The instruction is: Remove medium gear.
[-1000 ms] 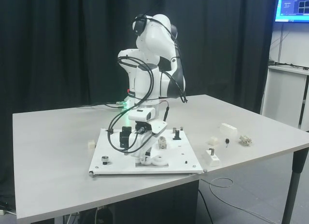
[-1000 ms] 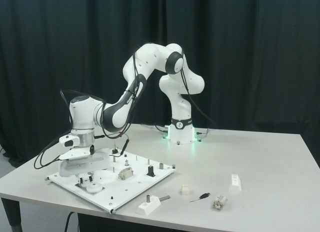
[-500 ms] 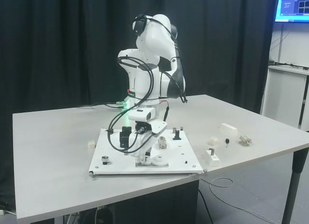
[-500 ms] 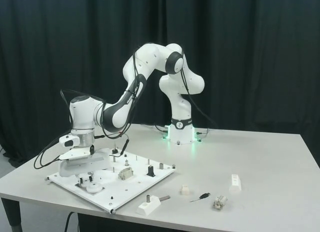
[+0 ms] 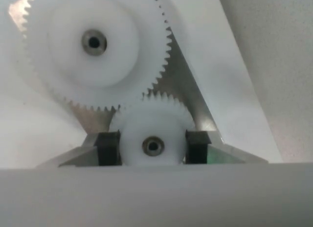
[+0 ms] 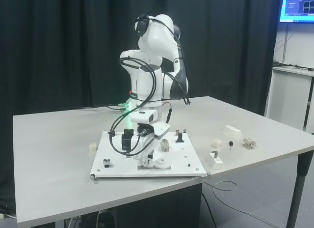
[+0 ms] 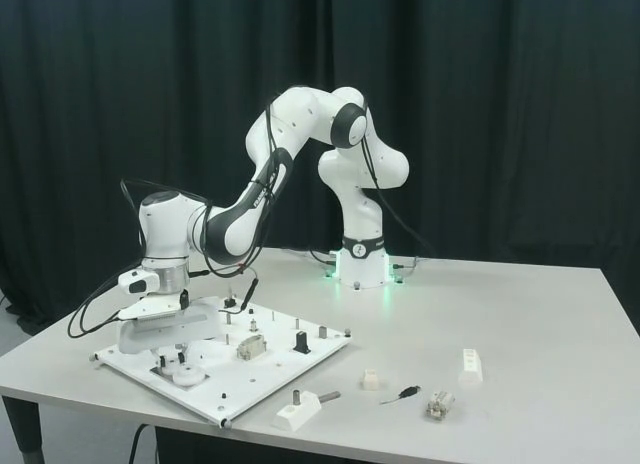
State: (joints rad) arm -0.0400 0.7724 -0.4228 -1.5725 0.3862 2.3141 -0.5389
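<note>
Gripping medium gear point(image 5: 153, 134) on its post: gripper point(image 5: 153, 147) pads point(image 5: 108, 147) flank hub, apparently touching. Teeth mesh with large gear point(image 5: 95, 46) beside it on board point(image 6: 117, 161). Risk: tilted lift binds bore on post or drags large gear round; weak clamp slips off.

I see the white medium gear point(image 5: 153, 130) lying flat on its metal pin; its teeth mesh with a bigger white gear point(image 5: 94, 48).
</note>
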